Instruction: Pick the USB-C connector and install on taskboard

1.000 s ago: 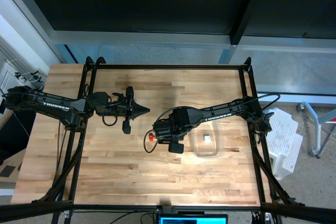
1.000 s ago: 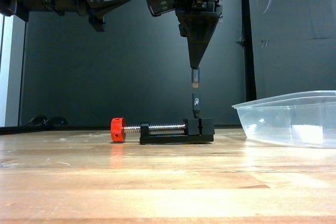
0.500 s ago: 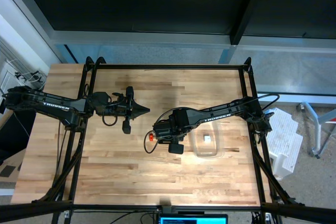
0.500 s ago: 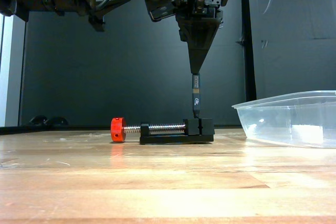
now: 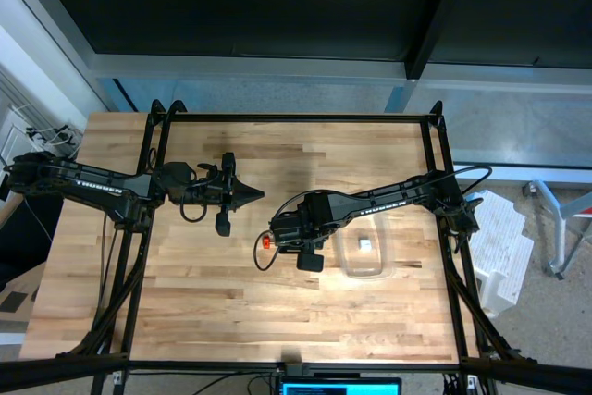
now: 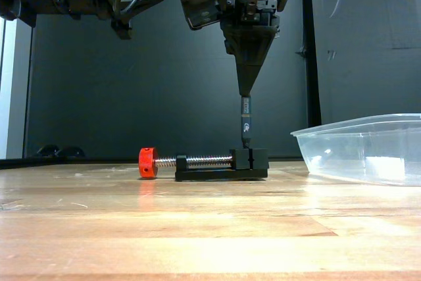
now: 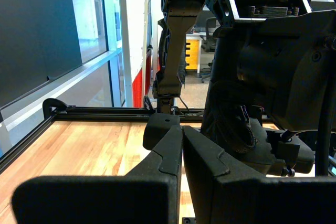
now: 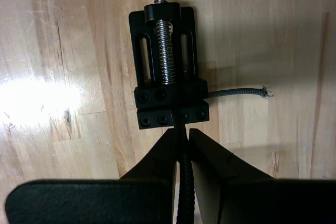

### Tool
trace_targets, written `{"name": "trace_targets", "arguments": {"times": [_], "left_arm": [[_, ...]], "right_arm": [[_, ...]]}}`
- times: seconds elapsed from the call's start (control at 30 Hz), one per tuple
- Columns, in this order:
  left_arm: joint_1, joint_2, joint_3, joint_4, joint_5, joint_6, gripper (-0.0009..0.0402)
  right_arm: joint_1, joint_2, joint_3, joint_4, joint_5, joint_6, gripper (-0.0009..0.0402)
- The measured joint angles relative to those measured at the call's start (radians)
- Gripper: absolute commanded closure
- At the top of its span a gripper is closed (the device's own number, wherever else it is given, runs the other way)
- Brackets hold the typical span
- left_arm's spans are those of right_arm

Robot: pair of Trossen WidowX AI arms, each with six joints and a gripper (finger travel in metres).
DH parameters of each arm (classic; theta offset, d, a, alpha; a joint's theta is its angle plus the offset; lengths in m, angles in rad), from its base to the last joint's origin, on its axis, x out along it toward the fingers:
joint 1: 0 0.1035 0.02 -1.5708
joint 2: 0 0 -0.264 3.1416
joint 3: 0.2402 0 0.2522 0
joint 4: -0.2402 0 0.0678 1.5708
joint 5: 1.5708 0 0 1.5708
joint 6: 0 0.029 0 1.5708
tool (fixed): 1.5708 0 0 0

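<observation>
Right gripper (image 6: 245, 91) is pinching USB-C connector (image 6: 245, 123) upright on taskboard (image 6: 220, 166), with the plug tip hidden. Left gripper (image 7: 181, 135) is hovering over table's left side, fingers pressed together.

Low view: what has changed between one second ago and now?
The right gripper, shut on the thin dark USB-C connector, moved straight down; the gap under the plug closed, and it now meets the upright piece standing in the black taskboard with the red-orange knob. Unchanged: the taskboard, the clear plastic tray, and the left gripper, parked shut up high.
</observation>
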Motion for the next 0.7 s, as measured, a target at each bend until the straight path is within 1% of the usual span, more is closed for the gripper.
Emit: {"name": "trace_targets", "arguments": {"times": [0.37,0.7], "left_arm": [[0.0,0.0,0.0,0.0,0.0,0.0,0.0393],[0.0,0.0,0.0,0.0,0.0,0.0,0.0393]], "right_arm": [[0.0,-0.011,-0.081,0.096,0.005,-0.016,0.0393],[0.0,-0.013,-0.089,0.099,0.002,-0.019,0.039]]}}
